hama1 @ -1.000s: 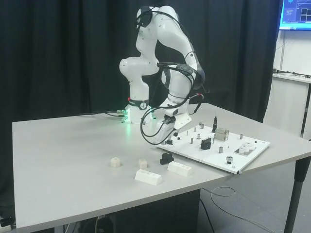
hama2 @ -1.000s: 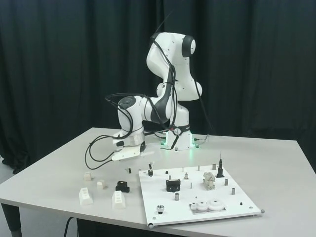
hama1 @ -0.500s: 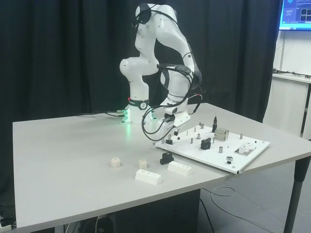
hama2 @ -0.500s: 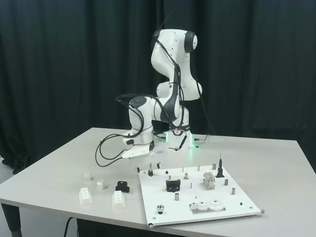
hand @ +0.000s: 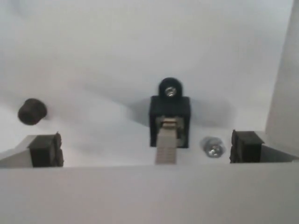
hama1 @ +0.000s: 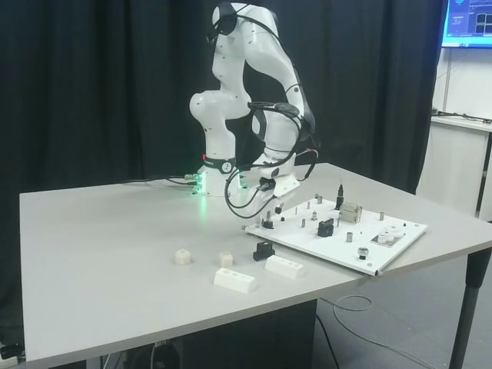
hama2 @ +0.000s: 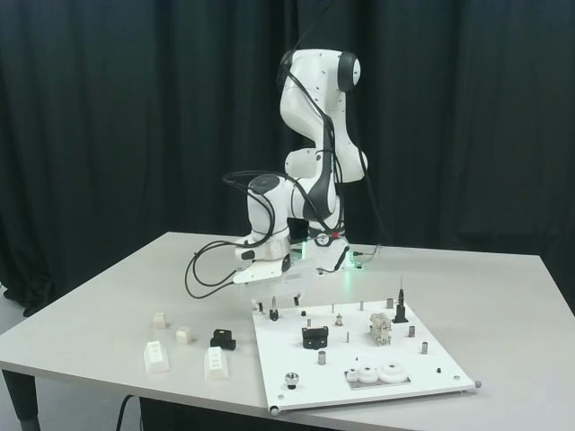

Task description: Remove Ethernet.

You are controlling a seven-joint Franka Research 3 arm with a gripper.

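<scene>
We see the gripper [hand: 145, 149] spread wide above the white board [hama2: 359, 359], fingers [hand: 44, 149] either side of the black Ethernet socket [hand: 170, 120], grey plug [hand: 167, 148] seated in it, near the board's corner.

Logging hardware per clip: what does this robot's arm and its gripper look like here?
The arm is glossy white with rounded links and black bands at the joints. Loose black cables run along it and loop below the wrist. A green light glows at its base. The gripper has a white body; in the wrist view its two fingertips are black, blocky pads on grey fingers.
</scene>
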